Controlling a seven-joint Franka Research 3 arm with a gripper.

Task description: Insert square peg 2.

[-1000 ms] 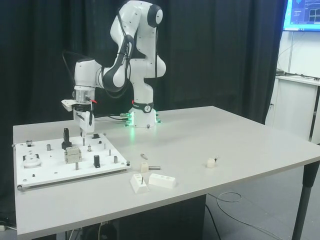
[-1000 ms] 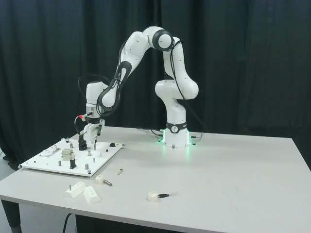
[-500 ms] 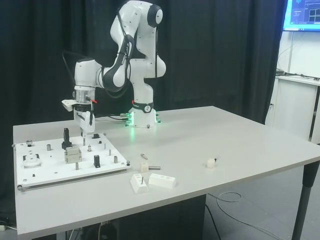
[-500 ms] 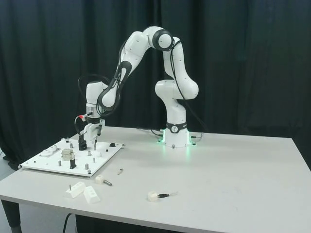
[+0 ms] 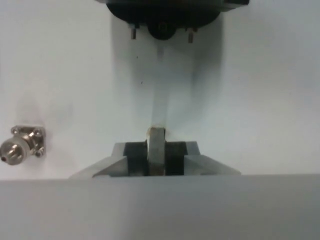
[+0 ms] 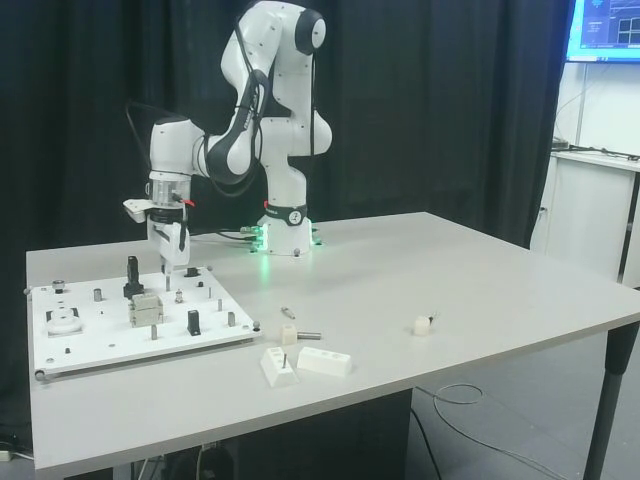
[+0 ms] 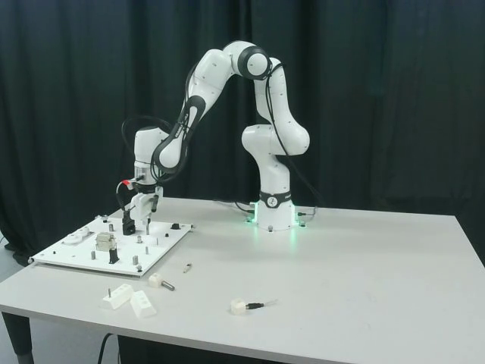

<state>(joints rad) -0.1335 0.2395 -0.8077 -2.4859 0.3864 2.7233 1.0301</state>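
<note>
While clamped between the fingers point(image 5: 158, 159), the peg point(image 5: 157, 150) stands upright, tip on the white board point(image 6: 110, 335). A connector point(image 5: 22, 145) sits nearby.

Square peg point(image 5: 157, 149): slim grey square-section bar, held upright and clamped between the two fingers of the gripper point(image 5: 157, 167), its lower tip right at the white board point(image 6: 110, 335). Can't tell whether the tip is touching or partly in a hole. Location is over the far right part of the board, at the left end of the grey table point(image 6: 420, 270); in the room views the peg is too small to make out.
</note>
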